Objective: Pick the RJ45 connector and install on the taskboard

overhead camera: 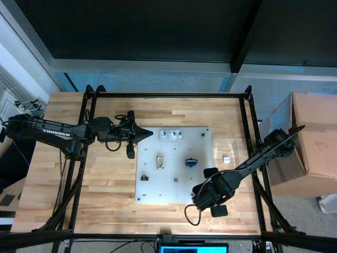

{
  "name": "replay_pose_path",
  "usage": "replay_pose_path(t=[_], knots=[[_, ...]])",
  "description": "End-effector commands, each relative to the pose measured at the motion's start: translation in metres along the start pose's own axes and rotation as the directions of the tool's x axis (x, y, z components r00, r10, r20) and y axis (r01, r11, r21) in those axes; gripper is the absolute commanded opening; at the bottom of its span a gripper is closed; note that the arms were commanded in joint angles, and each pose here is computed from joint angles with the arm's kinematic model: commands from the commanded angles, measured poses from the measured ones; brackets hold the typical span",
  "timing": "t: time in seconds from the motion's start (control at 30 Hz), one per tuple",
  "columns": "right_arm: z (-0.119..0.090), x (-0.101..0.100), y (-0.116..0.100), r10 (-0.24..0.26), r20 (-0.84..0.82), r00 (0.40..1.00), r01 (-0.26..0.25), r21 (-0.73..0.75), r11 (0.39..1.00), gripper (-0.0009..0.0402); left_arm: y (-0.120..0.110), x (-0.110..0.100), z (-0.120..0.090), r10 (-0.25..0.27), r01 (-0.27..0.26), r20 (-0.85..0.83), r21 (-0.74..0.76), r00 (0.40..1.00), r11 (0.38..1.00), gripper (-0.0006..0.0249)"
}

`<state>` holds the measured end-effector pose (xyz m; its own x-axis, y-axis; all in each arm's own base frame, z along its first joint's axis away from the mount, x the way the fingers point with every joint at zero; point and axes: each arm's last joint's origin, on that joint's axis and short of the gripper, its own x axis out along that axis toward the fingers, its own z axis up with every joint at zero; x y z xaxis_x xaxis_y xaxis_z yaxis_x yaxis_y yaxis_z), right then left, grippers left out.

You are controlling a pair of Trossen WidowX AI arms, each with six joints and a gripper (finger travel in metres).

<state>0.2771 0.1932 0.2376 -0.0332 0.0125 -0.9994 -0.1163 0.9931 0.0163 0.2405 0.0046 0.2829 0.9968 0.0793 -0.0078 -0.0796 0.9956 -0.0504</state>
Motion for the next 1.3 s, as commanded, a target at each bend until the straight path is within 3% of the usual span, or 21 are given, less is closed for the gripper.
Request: replay_pose_path(t=[0.03, 1.3], knots=[[0.0001, 0.0012, 0.0002, -0.004, -0.003, 1.0, 0.004, 0.001, 1.0, 0.0, 0.0002, 0.0, 0.0001, 0.0, 0.0, 0.0, 0.0, 1.0, 1.0, 0.0], [-0.0011, 0.0103, 0.0018, -0.001, 0.002, 1.0, 0.001, -0.005, 1.0, 0.0, 0.0002, 0.0, 0.0001, 0.0, 0.0, 0.0, 0.0, 1.0, 1.0, 0.0]])
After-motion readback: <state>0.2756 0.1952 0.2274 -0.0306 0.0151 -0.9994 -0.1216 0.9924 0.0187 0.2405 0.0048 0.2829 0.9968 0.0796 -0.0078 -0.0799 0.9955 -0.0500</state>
